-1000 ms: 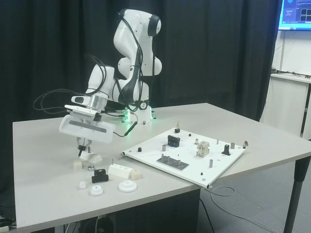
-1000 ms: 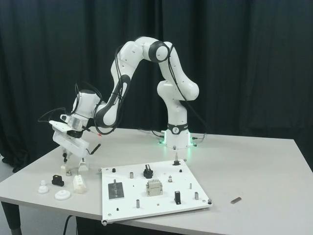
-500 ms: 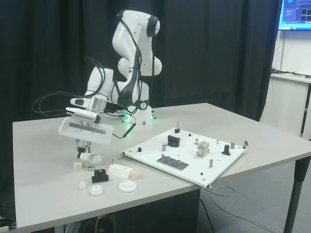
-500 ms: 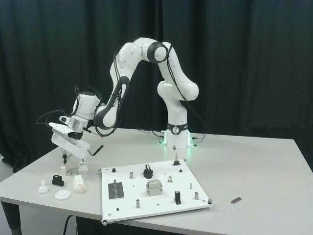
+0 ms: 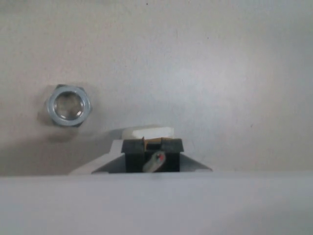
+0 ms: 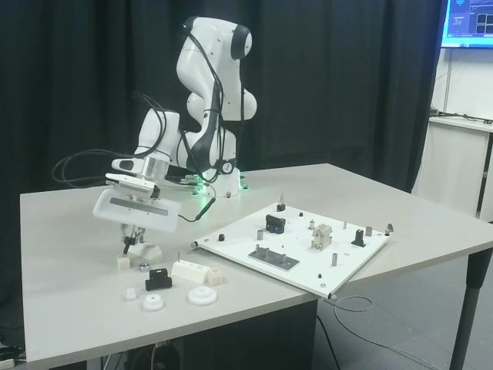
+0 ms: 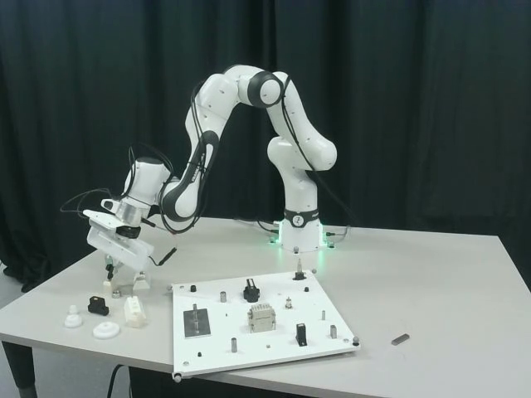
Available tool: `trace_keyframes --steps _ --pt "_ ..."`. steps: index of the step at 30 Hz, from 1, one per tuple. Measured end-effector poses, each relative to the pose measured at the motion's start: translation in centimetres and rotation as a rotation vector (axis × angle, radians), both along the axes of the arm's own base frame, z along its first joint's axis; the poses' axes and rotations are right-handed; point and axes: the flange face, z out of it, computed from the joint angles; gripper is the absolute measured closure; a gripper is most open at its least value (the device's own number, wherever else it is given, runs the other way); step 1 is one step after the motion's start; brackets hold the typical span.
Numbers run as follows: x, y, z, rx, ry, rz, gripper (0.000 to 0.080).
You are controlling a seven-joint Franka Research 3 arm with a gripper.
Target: Place USB.
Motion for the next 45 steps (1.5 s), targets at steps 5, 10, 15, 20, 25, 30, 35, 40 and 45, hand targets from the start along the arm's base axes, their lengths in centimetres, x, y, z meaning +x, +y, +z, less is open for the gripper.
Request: trace_keyframes --steps 5,10,15,20,25,30,35,40,45 --pt "-0.1 -0.1 -0.2 -0.001 0.000 0.006 0.0737" --pt "-0.3 -0.3 -0.3 0.002 0.000 0.007 0.0737" --pt "-0.4 -0.4 -0.4 0.004 -0.001 0.005 0.0737" --pt "-0.5 -0.5 -0.7 0.004 -0.002 0.003 0.0737" --pt "-0.5 -0.5 -0.9 0.005 -0.006 0.003 0.0737" --pt "-0.5 -0.5 -1.2 0.005 -0.008 0.002 0.0737" --pt "-0.5 -0.6 -1.3 0.004 -0.012 0.003 0.0737" --pt "-0.5 -0.6 -1.2 0.001 -0.015 0.003 0.0737" --pt "-0.2 -0.8 -0.9 -0.004 -0.021 0.005 0.0495"
